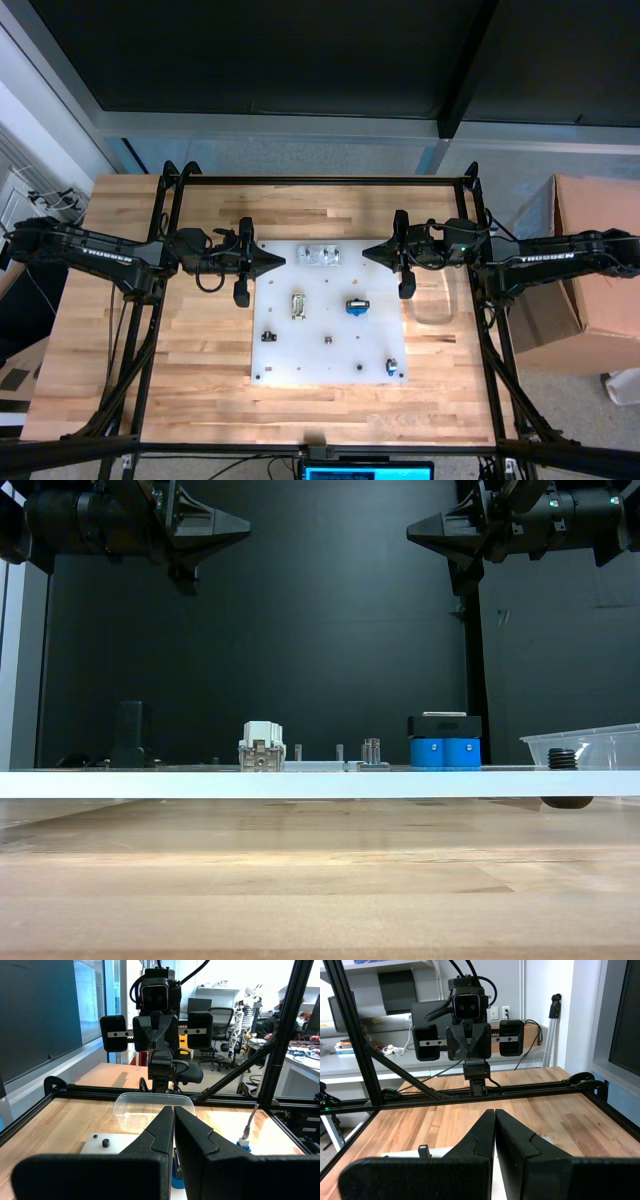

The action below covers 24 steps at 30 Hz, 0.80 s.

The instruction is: Remove the RJ45 connector from the taskboard and place in the container

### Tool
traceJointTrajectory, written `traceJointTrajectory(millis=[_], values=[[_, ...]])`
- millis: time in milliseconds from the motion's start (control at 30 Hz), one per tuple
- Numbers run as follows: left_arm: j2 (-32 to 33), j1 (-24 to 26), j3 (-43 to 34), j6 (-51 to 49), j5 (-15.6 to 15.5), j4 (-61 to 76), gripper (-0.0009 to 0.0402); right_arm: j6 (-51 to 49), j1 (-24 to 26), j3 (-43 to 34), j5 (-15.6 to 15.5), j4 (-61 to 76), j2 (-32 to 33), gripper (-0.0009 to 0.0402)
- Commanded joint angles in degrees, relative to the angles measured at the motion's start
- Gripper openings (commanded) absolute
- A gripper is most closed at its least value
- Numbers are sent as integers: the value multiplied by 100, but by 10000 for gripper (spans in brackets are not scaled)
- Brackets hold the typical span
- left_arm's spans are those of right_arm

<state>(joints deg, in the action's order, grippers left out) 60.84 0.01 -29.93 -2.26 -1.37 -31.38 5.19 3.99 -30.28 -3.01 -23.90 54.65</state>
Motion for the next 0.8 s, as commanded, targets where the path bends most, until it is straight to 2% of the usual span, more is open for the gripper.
traceJointTrajectory(millis=[33,400,700,767,800], values=[[2,-2,-2,2,0,-2,0,35,-26,-2,-2,-2,0,0],[2,0,-2,2,0,-2,0,72,-28,-33,44,199,-17,0],[2,-2,-2,0,0,-2,0,76,-208,-1051,52,2693,4,0],[2,-2,-2,2,0,-2,0,87,-321,-1316,103,3390,24,0],[2,-2,-2,2,0,-2,0,114,-389,-1425,227,3711,37,0]])
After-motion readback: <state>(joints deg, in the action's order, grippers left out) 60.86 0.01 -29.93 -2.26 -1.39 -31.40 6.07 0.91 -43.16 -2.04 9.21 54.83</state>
